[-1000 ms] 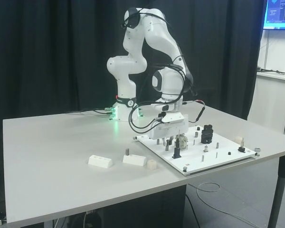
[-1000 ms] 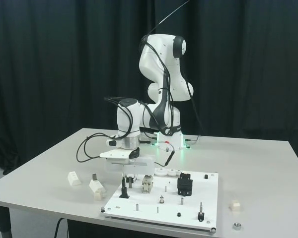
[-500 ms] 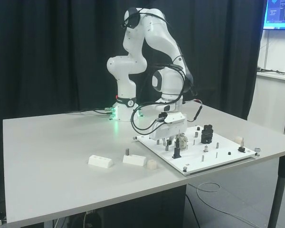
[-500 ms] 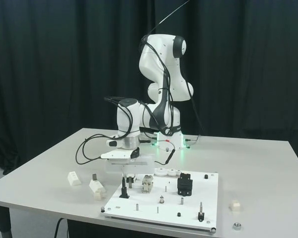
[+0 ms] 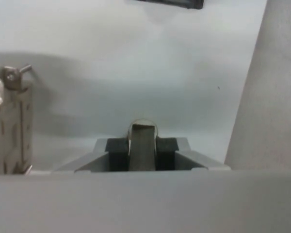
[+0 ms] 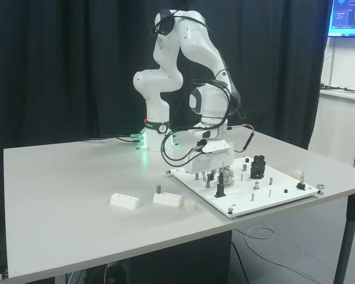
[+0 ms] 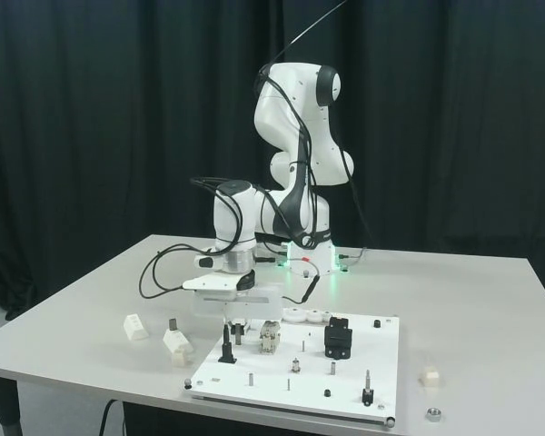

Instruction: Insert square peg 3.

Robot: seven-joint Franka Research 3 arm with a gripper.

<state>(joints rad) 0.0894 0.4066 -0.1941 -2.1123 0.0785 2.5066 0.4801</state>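
In the wrist view my gripper [image 5: 142,151] is shut on a grey square peg [image 5: 142,141], which stands between the black pads [image 5: 117,148] with its tip pointing at the white board [image 5: 136,63]. The room views place the gripper [image 6: 210,176] [image 7: 237,330] low over the near left part of the white board [image 6: 248,201] [image 7: 345,386], just behind a black upright piece [image 6: 220,187] [image 7: 226,346]. The peg itself is too small to make out in the room views.
On the board stand a black fixture [image 6: 258,167] [image 7: 337,337], a metal part [image 6: 227,176] [image 7: 270,335] and several small pins. Left of the board lie two white blocks [image 6: 124,200] [image 6: 167,199], one holding a grey peg [image 6: 158,189], and a small cube [image 6: 189,205].
The hand has shifted only slightly above the board. Its hold on the peg is unchanged.
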